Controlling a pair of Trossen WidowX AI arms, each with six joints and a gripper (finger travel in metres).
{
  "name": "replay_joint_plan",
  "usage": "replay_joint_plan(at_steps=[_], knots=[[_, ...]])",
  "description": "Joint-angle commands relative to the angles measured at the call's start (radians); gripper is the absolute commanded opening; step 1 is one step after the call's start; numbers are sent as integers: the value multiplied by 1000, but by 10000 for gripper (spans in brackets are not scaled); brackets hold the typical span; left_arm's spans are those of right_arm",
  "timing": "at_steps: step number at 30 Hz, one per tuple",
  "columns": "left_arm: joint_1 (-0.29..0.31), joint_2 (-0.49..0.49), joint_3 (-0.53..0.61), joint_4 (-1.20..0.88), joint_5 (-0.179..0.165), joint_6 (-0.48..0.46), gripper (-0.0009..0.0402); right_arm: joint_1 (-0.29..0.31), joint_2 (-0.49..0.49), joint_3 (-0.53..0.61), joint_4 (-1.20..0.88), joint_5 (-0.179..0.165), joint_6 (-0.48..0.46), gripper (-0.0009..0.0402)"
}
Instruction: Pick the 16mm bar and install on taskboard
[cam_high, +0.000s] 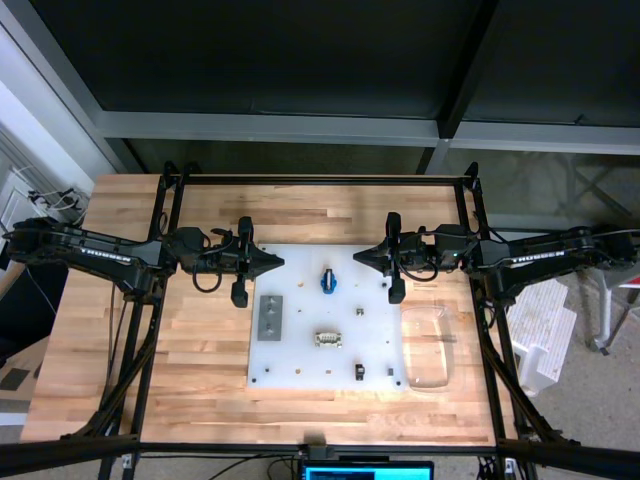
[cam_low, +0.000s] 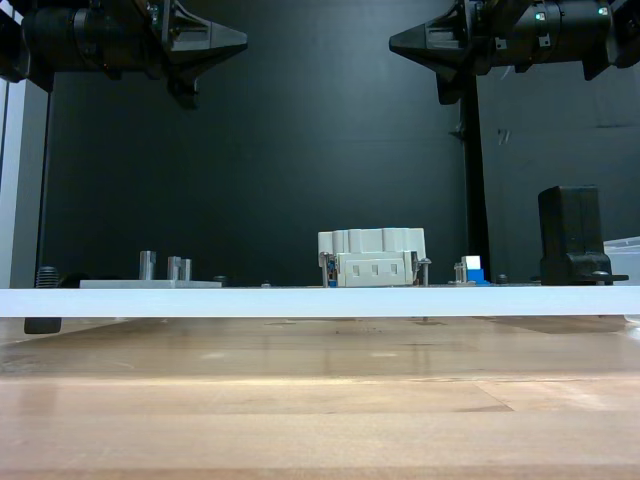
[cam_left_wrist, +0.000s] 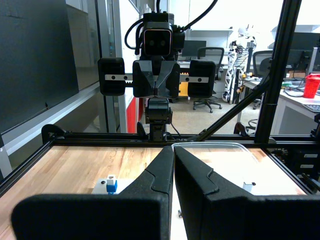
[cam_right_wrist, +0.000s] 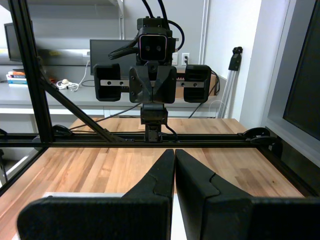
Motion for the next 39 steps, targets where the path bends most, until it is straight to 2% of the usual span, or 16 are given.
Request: replay_joint_plan(at_steps=[1,39], knots=[[0,0,0,0,0,0,0,0,0,1,0,0,1,0],[0,0,0,0,0,0,0,0,0,1,-21,0,1,0]])
